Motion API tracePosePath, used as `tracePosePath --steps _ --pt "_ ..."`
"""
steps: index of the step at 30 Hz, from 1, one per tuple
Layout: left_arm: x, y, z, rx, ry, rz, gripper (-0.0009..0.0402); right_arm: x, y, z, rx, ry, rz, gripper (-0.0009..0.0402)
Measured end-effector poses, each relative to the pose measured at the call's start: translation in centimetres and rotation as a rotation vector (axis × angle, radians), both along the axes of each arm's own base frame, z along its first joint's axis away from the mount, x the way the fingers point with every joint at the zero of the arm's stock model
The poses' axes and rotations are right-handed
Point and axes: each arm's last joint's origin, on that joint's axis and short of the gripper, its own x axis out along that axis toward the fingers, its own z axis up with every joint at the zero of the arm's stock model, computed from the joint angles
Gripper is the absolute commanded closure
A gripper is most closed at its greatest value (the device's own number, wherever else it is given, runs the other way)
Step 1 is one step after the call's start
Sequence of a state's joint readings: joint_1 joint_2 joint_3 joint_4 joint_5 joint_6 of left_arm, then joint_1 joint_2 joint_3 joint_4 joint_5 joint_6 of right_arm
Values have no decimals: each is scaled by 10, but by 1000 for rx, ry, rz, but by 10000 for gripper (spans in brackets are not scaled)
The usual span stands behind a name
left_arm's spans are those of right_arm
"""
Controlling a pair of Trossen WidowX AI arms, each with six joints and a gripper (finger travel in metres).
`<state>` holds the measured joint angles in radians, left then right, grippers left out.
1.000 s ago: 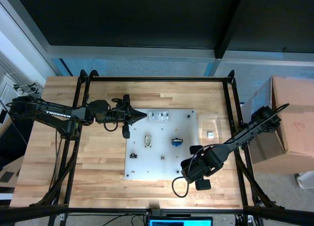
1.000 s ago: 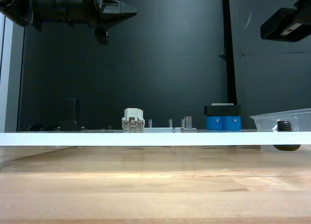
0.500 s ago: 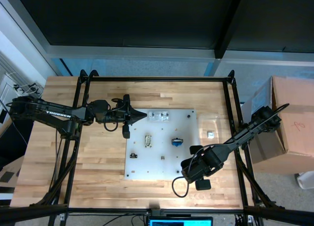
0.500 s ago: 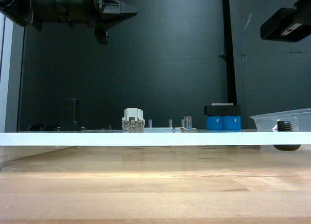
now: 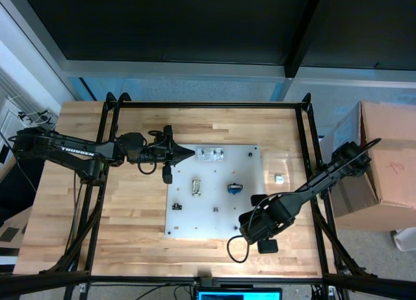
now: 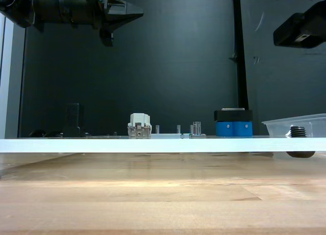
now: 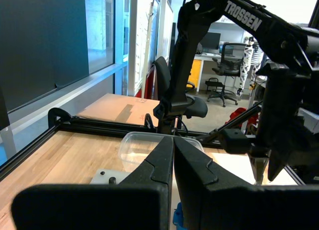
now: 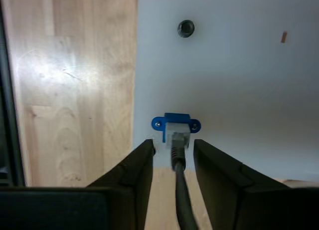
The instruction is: Pick the RJ45 connector and install on the taskboard
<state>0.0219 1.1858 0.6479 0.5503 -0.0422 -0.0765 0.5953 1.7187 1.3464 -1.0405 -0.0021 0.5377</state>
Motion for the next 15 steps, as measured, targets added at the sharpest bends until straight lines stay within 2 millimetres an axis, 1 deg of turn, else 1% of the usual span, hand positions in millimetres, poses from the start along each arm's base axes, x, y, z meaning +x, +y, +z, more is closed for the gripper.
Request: tracePosePath --steps 4,6,9,15 --pt "0 0 0 0 1 0 393 -1 -6 15 12 -57 -19 253" --pt "0 0 0 0 0 0 393 -2 -12 24 26 -86 -37 254" --pt "0 0 0 0 2 0 393 -5 -24 41 31 -151 -71 258" --pt "0 0 0 0 2 0 393 -11 -57 71 -83 -353 -98 274"
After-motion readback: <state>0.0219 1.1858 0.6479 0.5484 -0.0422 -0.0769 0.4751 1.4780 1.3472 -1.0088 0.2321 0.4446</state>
